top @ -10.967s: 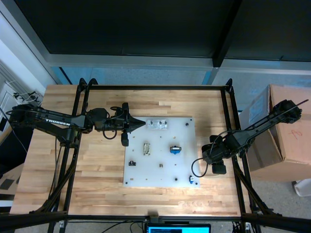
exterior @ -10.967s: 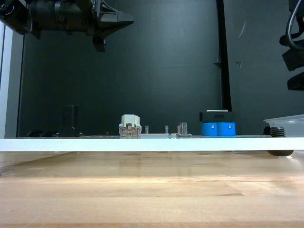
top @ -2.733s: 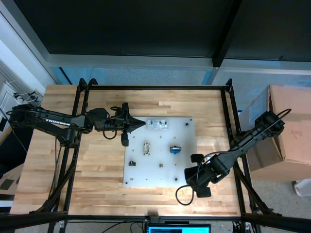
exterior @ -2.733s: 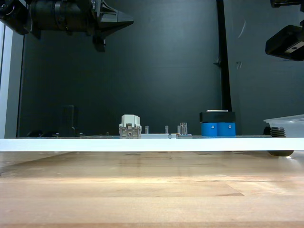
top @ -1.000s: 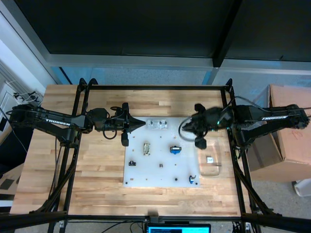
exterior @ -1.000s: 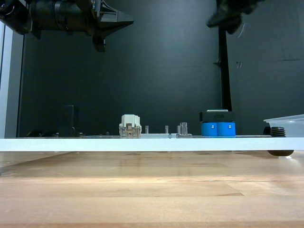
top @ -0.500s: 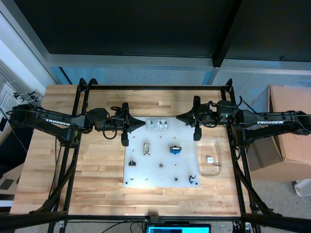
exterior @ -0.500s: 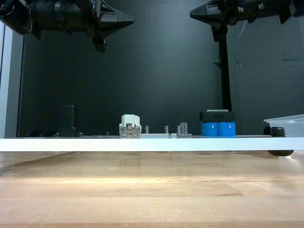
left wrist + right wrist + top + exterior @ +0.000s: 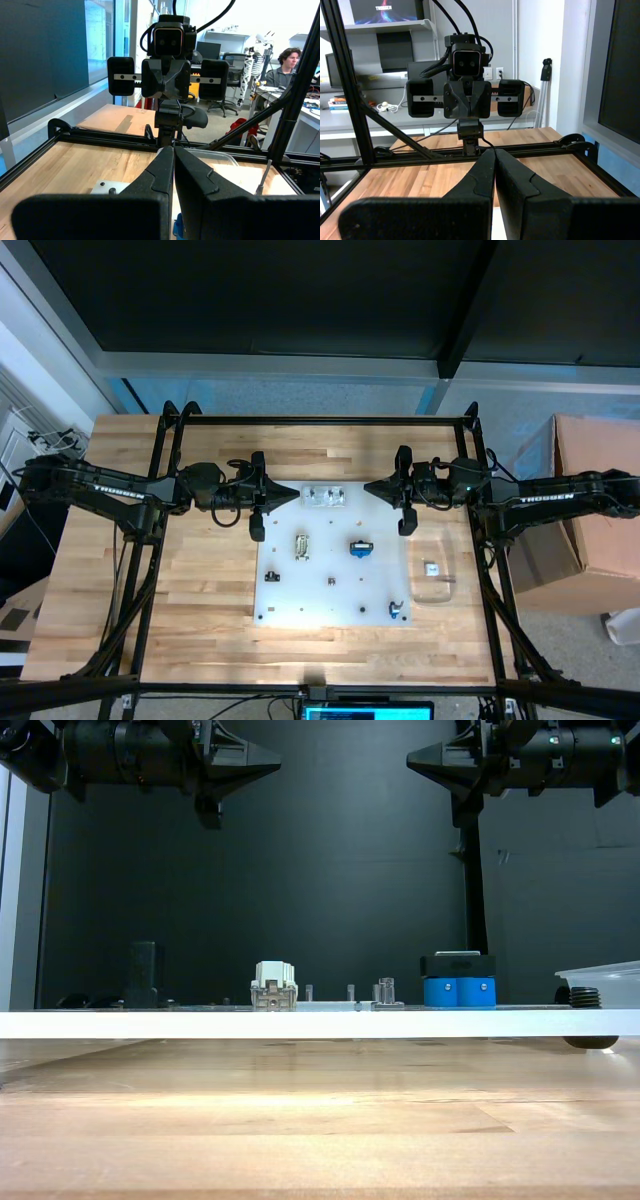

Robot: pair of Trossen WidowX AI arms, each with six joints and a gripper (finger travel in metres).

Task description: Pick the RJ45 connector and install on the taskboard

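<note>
Left claw point(image 9: 173, 150): closed, empty, over taskboard's point(image 9: 300, 592) far-left corner.
Right claw point(image 9: 495, 150): closed, empty, facing it.
RJ45 connector point(image 9: 396, 605): on blue jack point(image 9: 399, 615), well apart from both.

1. My left gripper point(image 9: 173, 148) has matt black plastic fingers point(image 9: 197, 177), faintly grained. The right gripper point(image 9: 495, 149) has the same finish.
2. Below and between my two sets of fingertips, the board point(image 9: 300, 590) is smooth and white, and looks like plastic.
3. Under it, the table point(image 9: 300, 1120) is pale planked wood with a soft sheen.
4. Low beside my right fingers, the tray point(image 9: 447, 592) is clear glossy plastic.
5. Around my fingers, the frame point(image 9: 320, 421) is matt black metal.
6. Well behind my right fingers, the box point(image 9: 590, 510) is dull brown cardboard.
</note>
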